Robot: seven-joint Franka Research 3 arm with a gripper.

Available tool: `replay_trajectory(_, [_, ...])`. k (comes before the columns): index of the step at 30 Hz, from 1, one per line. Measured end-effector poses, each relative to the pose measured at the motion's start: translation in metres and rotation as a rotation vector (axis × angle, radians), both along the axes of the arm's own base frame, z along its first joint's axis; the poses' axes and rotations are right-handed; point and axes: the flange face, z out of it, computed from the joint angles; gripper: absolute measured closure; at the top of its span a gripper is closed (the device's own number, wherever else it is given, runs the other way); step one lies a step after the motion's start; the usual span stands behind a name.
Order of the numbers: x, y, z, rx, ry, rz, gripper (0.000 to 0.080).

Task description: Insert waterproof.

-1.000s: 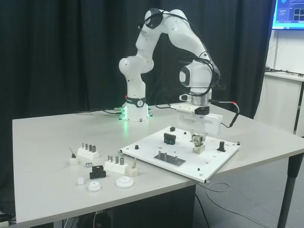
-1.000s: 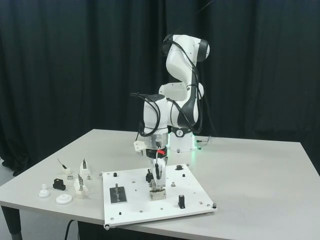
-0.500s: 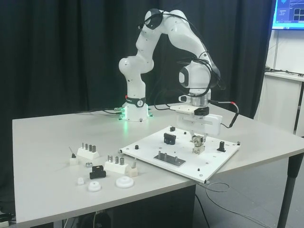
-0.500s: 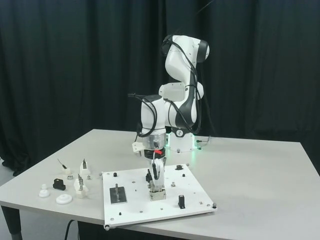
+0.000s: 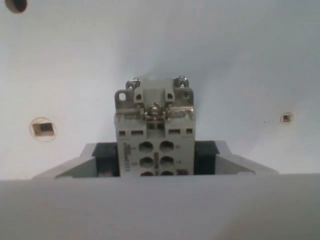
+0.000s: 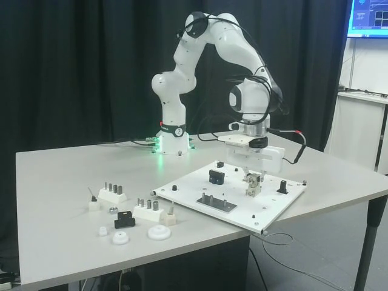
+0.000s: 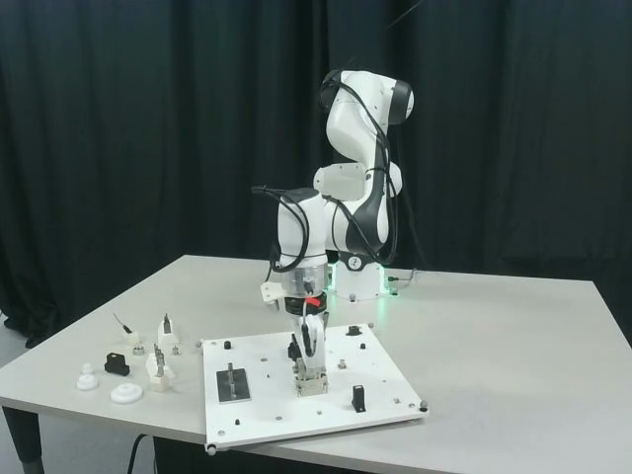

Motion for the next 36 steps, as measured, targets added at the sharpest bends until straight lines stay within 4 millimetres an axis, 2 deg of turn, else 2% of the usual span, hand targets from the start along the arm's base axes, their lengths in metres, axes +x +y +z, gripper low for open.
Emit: replay_trajectory(36, [0.0059,-0.0014,-0.0041,0.015,0.042,0.048,0.0492])
